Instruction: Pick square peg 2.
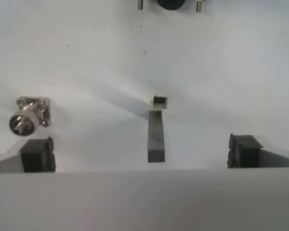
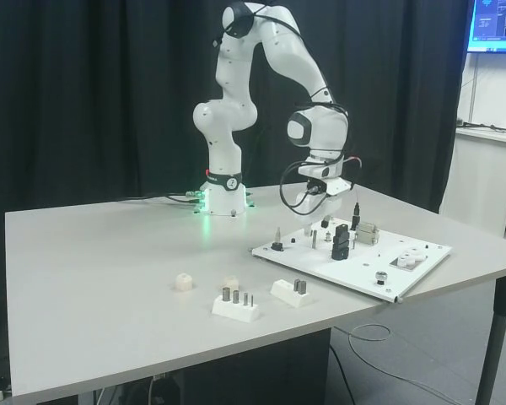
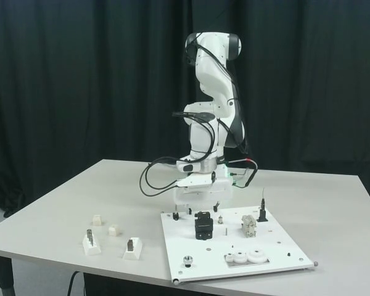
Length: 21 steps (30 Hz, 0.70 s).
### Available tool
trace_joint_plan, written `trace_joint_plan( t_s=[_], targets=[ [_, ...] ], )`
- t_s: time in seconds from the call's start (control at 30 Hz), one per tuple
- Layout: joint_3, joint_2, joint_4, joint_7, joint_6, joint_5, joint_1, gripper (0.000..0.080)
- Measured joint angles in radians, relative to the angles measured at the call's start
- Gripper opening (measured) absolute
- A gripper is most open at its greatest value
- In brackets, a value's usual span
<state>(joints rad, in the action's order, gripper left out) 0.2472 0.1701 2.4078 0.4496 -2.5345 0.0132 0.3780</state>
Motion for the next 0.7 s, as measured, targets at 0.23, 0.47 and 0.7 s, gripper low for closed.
trace_joint_plan(
  t_s=[0.23,0.47,0.7],
  targets=[
    [0.0,-0.014,-0.001,0.001,0.02,0.0,0.0,0.08],
    [0.0,-0.027,-0.001,0.002,0.035,-0.001,0.0,0.08],
    [0.0,-0.036,-0.001,0.002,0.051,-0.009,0.0,0.08]
  ],
)
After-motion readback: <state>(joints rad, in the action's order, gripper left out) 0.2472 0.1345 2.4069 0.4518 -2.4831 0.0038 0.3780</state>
